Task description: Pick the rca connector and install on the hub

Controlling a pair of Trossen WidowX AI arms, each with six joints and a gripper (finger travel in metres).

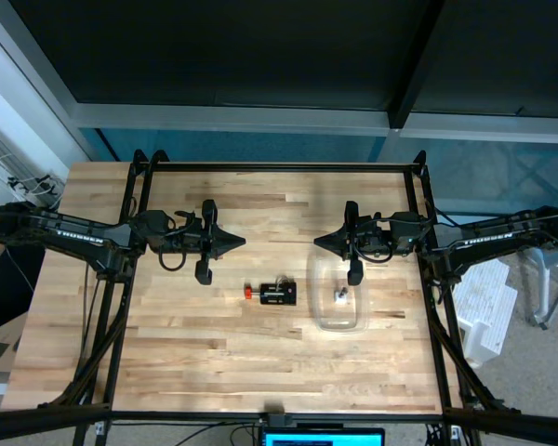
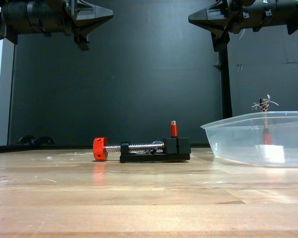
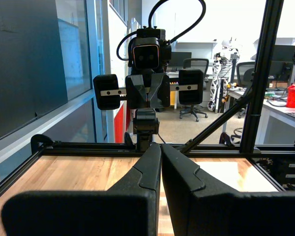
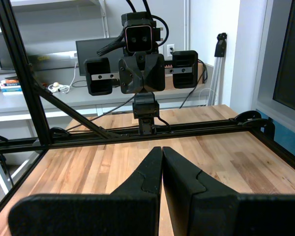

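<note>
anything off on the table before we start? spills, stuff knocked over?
Nothing stands out. The hub lies flat on the table, the rca connector sits inside the clear plastic tray beside it, and the left gripper and right gripper hang shut above the table, facing each other.

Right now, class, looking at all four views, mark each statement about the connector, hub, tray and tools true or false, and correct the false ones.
1. The rca connector lies inside the clear tray. True.
2. The left tool is gripping the hub. False: it hangs shut and empty, raised above the table.
3. The right tool is open. False: its fingers are shut, and it is raised above the table.
4. The hub sits on the table, outside the tray. True.
</note>
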